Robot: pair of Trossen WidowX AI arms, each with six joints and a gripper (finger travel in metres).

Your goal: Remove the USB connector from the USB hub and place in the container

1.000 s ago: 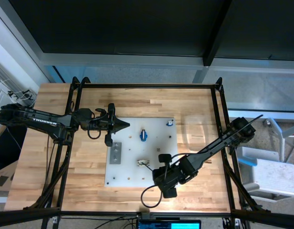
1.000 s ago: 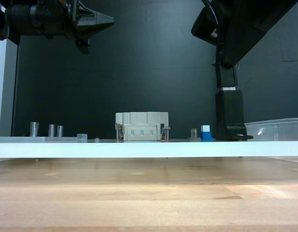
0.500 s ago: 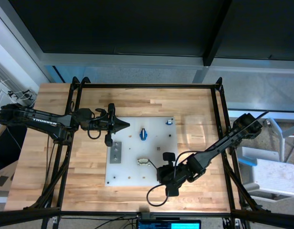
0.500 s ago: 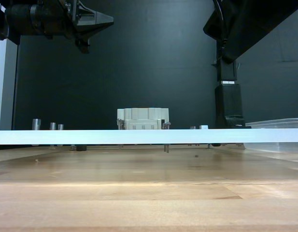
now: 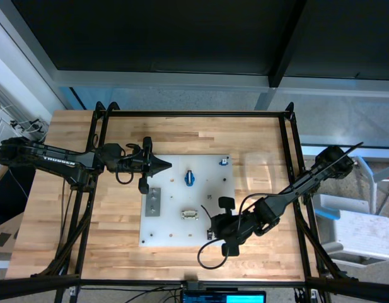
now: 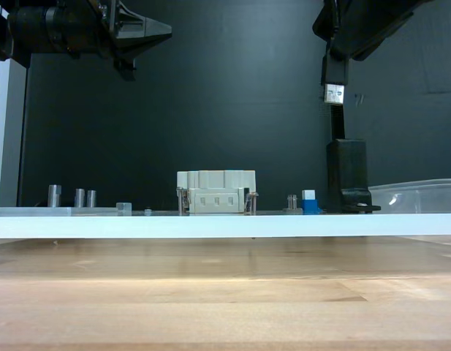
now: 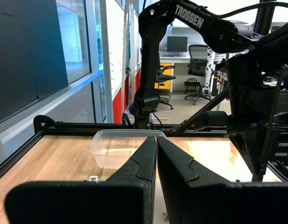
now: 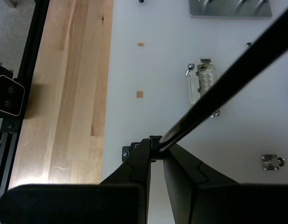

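My right gripper (image 8: 155,143) is shut on the plug end of the USB connector (image 8: 228,77), whose thin black cable runs slanting away from the fingers. In the low view the connector's silver plug (image 6: 333,93) hangs free under the right gripper (image 6: 335,62), a clear gap above the black USB hub (image 6: 346,175) on the board. From above, the right gripper (image 5: 212,231) is over the board's near right part. The clear container (image 5: 260,173) sits on the wood right of the board, also seen as the container (image 6: 419,194) and the container (image 7: 120,147). The left gripper (image 5: 164,165) hovers shut over the board's far left edge.
The white board (image 5: 175,230) carries a silver-beige connector (image 5: 190,216), a blue clip (image 5: 190,178), a grey metal block (image 5: 154,203) and a small blue part (image 5: 224,161). A black frame (image 5: 289,158) borders the table. Bare wood lies near and left of the board.
The right gripper rose and drew the plug out of the hub. The board, lifted at its near edge half a second ago, lies flat again. The left arm stayed put.
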